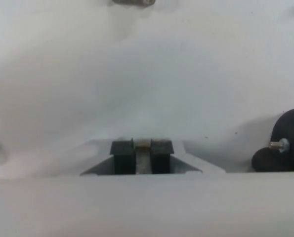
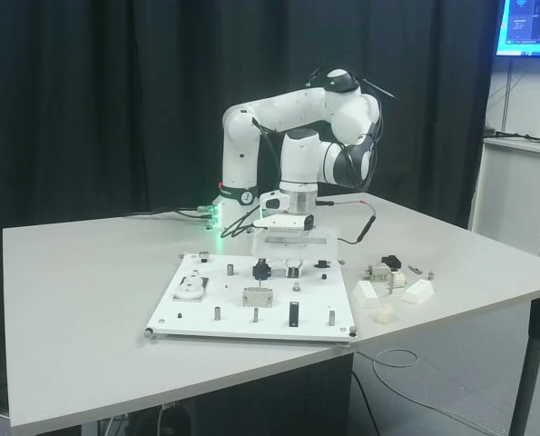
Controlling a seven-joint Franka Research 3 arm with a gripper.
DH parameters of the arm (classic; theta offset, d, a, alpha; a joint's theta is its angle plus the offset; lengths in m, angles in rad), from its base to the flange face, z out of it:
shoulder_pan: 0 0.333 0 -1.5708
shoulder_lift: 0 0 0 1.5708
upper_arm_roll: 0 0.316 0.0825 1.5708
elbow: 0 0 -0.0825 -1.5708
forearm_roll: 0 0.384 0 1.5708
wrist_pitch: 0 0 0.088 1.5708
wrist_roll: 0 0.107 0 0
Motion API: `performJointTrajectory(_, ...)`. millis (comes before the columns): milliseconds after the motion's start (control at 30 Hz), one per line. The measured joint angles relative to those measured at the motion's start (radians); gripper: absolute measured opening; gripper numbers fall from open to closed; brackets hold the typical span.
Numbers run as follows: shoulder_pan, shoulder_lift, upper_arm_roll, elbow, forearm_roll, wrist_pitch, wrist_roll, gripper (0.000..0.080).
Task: Remove square peg 2.
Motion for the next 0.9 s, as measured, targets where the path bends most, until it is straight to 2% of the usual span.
performJointTrajectory(333, 0.000, 0.000, 0.000, 0.000, 0.000, 0.000, -0.001, 0.0068)
performJointTrajectory(900, 0.000, 0.000, 0.000, 0.000, 0.000, 0.001, -0.069, 0.0068)
